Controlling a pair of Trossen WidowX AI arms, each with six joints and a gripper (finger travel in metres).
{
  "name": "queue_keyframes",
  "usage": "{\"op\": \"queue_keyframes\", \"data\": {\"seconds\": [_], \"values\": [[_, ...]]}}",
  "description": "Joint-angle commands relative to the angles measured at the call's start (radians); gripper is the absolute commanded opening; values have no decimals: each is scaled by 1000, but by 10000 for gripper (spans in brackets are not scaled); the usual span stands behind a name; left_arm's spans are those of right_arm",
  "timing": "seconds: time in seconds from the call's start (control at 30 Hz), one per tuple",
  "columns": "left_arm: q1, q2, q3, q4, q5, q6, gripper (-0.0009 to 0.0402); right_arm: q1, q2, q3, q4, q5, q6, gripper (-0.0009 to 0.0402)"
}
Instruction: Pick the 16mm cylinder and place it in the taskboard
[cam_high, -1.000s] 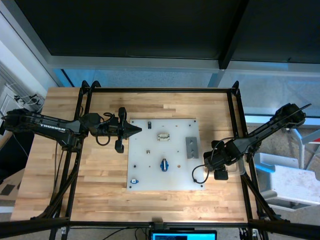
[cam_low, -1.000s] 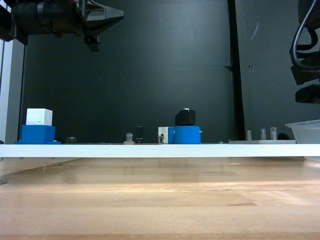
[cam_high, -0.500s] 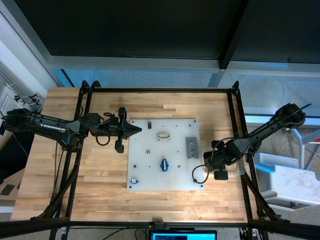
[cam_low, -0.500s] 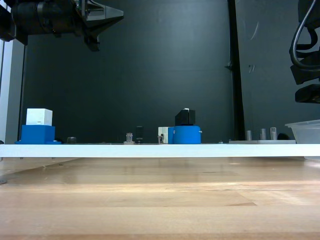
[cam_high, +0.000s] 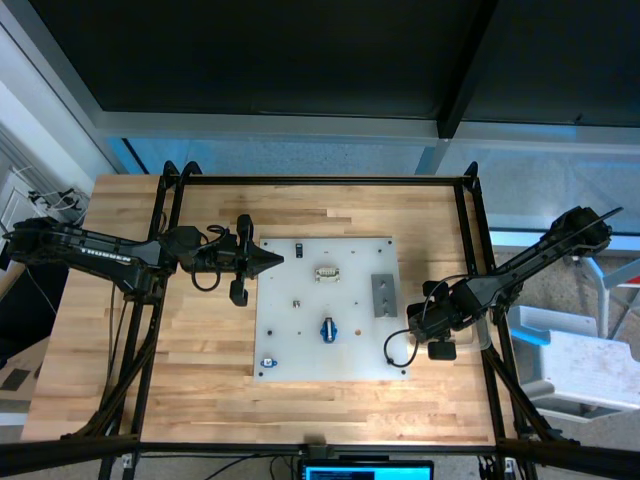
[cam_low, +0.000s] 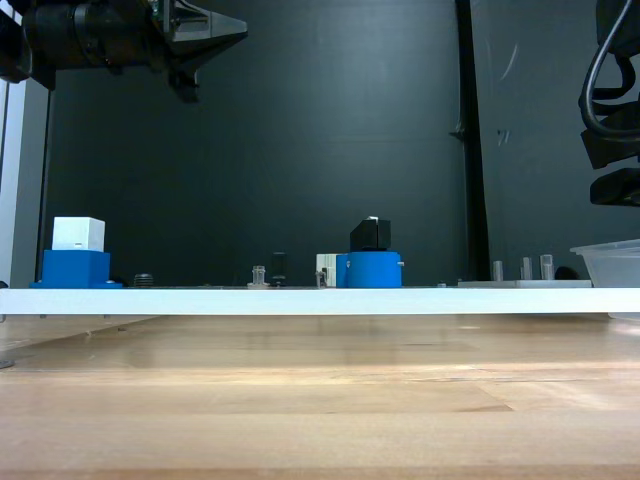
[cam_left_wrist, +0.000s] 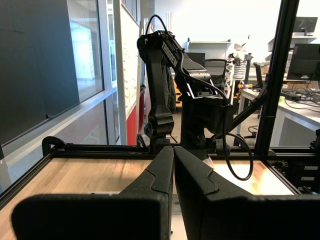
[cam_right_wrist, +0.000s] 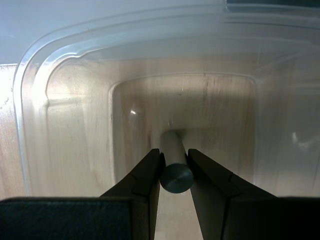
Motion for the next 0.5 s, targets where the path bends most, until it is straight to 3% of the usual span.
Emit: {"op": "queue_keyframes", "data": {"seconds": [0.03,0.5], "values": [[0,0,0,0,0,0,0,0,-5,5,-5,-8,0,2],[0,0,0,0,0,0,0,-1,-24,171,-220,-8,-12,2]]}}
